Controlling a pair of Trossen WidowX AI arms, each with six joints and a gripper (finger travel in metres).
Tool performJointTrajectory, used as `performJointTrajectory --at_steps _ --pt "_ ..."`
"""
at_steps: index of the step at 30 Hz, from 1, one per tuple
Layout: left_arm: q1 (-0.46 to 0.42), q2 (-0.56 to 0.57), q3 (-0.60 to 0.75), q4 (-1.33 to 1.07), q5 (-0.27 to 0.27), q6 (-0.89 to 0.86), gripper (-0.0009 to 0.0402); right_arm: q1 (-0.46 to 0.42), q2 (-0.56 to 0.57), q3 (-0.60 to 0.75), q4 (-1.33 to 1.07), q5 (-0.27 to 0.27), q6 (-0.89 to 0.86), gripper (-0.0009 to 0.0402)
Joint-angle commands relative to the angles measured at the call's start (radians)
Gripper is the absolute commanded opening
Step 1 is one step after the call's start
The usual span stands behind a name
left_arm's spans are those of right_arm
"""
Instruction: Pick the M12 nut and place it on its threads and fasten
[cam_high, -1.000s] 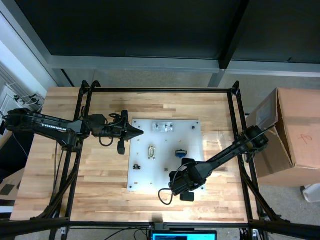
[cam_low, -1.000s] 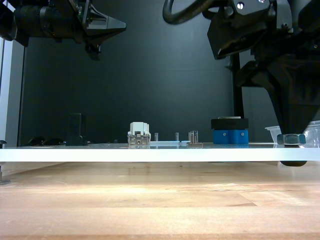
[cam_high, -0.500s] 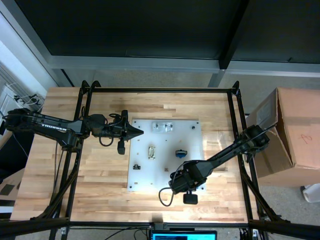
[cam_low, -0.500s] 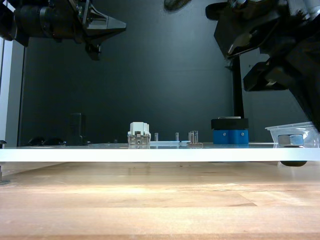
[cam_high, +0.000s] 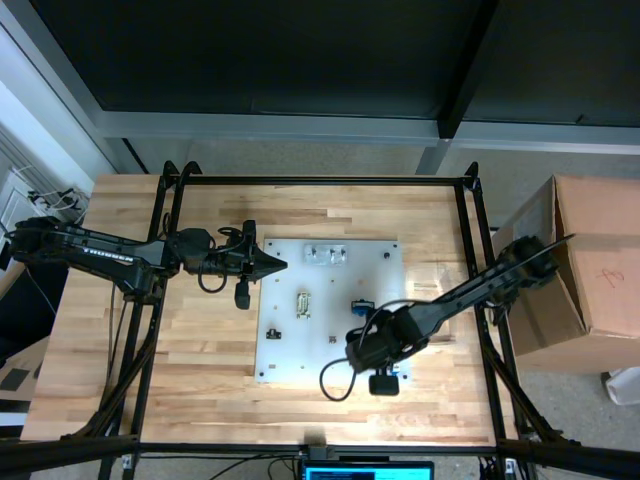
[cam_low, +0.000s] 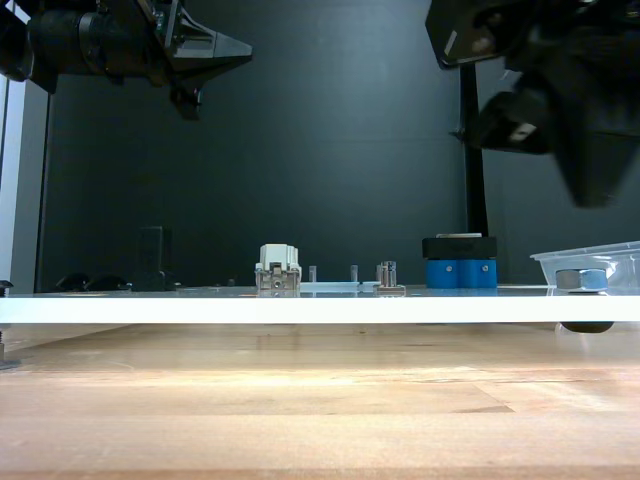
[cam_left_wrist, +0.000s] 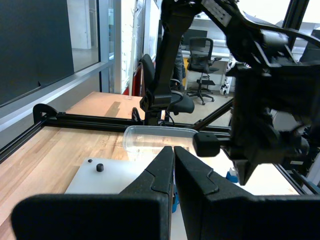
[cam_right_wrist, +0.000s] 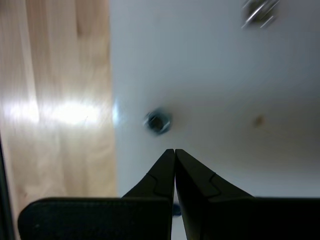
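A pale, grained wooden table (cam_low: 300, 400) ran bare and open along the near edge. On it lay a flat, smooth white plastic board (cam_low: 300, 305), its front lip a thin straight line. At the board's near right edge a small silver hexagonal nut (cam_low: 580, 279) sat free on its stud, low against the board with no ribs showing beneath it. Just behind it stood a clear thin-walled plastic tray (cam_low: 612, 255). Mid-board were a small white ribbed connector (cam_low: 278, 270) and a blue block with a round black cap (cam_low: 460, 262). The black right gripper (cam_right_wrist: 174, 151) hung above the nut, apart from it, its tapered fingers pressed together on nothing. Farther off, the black left gripper (cam_left_wrist: 173, 148) hovered high by the board's far left edge, its fingers likewise together and empty, with open air beneath.
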Motion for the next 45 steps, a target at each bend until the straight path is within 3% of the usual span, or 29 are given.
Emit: performJointTrajectory --at_steps 1,14,19,22,25,27,38,41,45 --pt "0.0 0.0 0.0 0.0 0.0 0.0 0.0 -0.02 -0.089 -0.068 0.093 0.072 -0.047 0.0" --pt "0.0 0.0 0.0 0.0 0.0 0.0 0.0 -0.274 -0.517 -0.357 0.492 0.113 -0.34 0.0" --pt "0.0 0.0 0.0 0.0 0.0 0.0 0.0 -0.398 -0.652 -0.475 0.688 0.006 -0.432 0.0" --pt "0.0 0.0 0.0 0.0 0.0 0.0 0.0 -0.46 -0.717 -0.542 0.794 -0.028 -0.445 0.0" --pt "0.0 0.0 0.0 0.0 0.0 0.0 0.0 -0.509 -0.763 -0.607 0.904 -0.092 -0.443 0.0" --pt "0.0 0.0 0.0 0.0 0.0 0.0 0.0 -0.529 -0.79 -0.651 0.979 -0.106 -0.433 0.0" --pt "0.0 0.0 0.0 0.0 0.0 0.0 0.0 -0.532 -0.83 -0.803 1.231 -0.101 -0.392 0.0" --pt "0.0 0.0 0.0 0.0 0.0 0.0 0.0 -0.53 -0.83 -0.814 1.239 -0.069 -0.412 0.0" --pt "0.0 0.0 0.0 0.0 0.0 0.0 0.0 -0.527 -0.83 -0.841 1.281 -0.067 -0.41 0.0"
